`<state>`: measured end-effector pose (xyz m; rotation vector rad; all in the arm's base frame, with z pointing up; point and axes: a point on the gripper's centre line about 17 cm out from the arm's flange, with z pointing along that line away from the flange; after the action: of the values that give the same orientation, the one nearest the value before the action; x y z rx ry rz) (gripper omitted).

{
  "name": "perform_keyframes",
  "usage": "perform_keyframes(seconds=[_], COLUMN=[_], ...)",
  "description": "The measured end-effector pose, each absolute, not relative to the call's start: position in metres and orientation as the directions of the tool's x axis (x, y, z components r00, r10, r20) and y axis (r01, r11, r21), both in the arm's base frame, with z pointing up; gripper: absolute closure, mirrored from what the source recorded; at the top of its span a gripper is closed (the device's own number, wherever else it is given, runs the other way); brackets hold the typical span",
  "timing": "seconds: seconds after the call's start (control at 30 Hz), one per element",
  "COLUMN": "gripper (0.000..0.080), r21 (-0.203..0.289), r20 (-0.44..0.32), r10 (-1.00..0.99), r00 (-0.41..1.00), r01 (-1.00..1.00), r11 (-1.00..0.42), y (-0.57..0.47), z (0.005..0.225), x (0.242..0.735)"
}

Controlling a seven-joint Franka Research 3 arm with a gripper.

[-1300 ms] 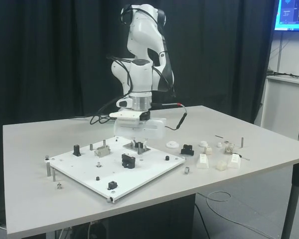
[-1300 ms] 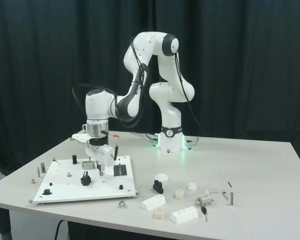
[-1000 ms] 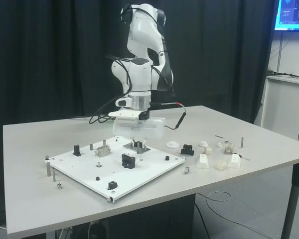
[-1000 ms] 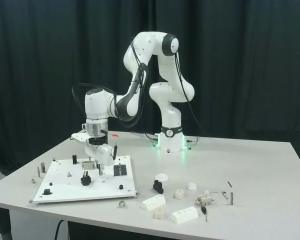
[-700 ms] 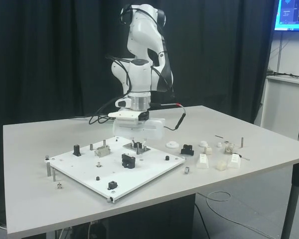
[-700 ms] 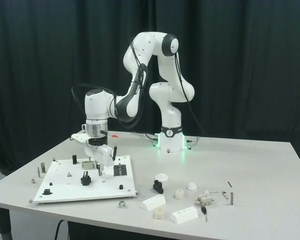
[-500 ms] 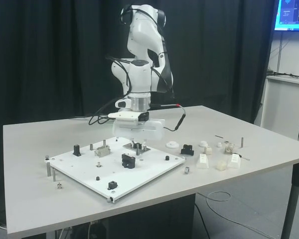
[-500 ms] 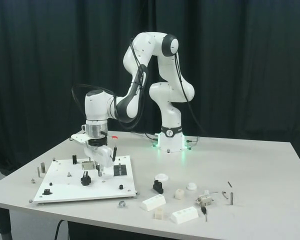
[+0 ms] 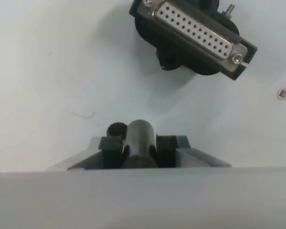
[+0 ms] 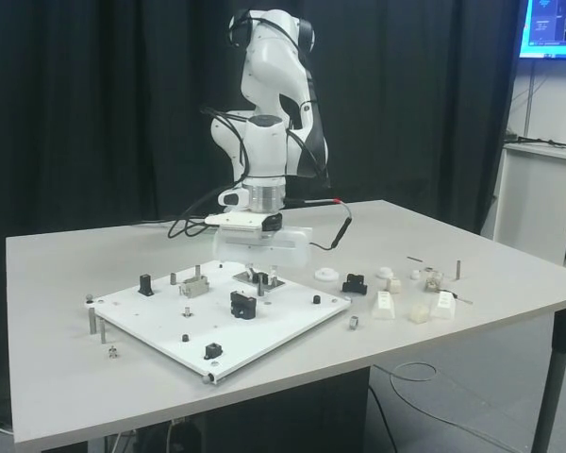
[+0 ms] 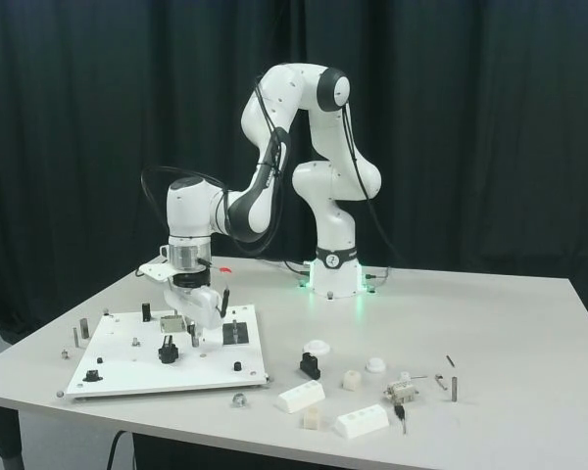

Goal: Place round peg 4.

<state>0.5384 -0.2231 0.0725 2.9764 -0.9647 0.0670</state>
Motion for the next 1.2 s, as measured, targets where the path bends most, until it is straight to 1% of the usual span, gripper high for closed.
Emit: perform_keyframes(seconds=[0.57, 0.87, 1.2], gripper=[0.0657, 0.0657, 0.0657], r21=[-0.005, -0.017, -0.037], r20=[0.054, 0.083, 0.101], r10=[-0.556, -0.459, -0.349], r00=[0.829, 0.885, 0.932], r01=[-0.557, -0.459, -0.347], r11=[-0.831, -0.888, -0.937], y=[-0.211, -0.172, -0.1], z=[0.077, 0.093, 0.113], x=[0.548, 0.572, 0.597])
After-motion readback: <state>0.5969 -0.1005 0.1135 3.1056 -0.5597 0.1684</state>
